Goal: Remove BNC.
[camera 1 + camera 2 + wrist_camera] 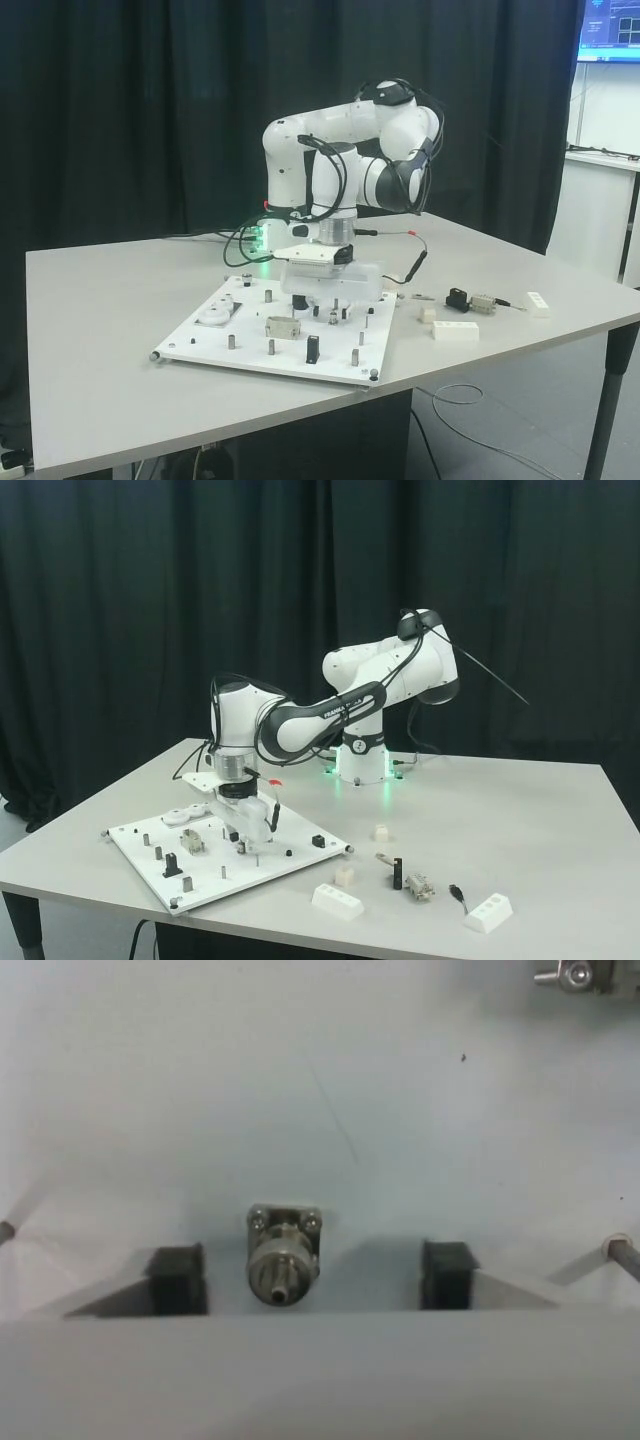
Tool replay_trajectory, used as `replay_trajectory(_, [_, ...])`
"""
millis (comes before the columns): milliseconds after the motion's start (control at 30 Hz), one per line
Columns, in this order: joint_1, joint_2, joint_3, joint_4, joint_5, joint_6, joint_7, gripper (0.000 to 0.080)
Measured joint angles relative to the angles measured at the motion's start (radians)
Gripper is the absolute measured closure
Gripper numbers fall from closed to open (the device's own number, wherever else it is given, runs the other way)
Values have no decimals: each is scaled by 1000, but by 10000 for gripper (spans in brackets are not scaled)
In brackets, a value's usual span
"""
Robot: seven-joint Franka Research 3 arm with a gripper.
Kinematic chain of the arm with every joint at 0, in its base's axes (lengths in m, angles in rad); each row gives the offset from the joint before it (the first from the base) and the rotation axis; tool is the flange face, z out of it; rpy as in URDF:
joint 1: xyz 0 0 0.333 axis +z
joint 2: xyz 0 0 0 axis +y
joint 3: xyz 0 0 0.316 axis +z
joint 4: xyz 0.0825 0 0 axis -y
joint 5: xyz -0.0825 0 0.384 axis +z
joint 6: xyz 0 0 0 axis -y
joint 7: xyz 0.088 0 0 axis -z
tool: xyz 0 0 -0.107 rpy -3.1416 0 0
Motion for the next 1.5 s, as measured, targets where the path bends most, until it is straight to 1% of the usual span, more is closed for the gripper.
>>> replay_trajectory(133, [0, 0, 0, 0, 0, -3, -2, 266])
replay_trajectory(167, [0, 0, 0, 0, 1, -4, -2, 470])
replay_trajectory(333, [2, 0, 0, 4, 11, -10, -2, 470])
replay_trajectory(367, [3, 0, 0, 4, 11, -10, -2, 632])
replay_trajectory(533, [3, 0, 0, 4, 11, -10, -2, 632])
replay_trajectory(567, [2, 0, 0, 4, 11, -10, -2, 679])
replay_trajectory(800, [2, 0, 1, 4, 11, -9, -7, 679])
replay_trajectory(1000, [2, 0, 1, 4, 11, -8, -77, 678])
replay_trajectory(1333, [3, 0, 0, 2, 11, -7, -338, 678])
replay_trajectory(1500, [3, 0, -1, 0, 11, -7, -513, 679])
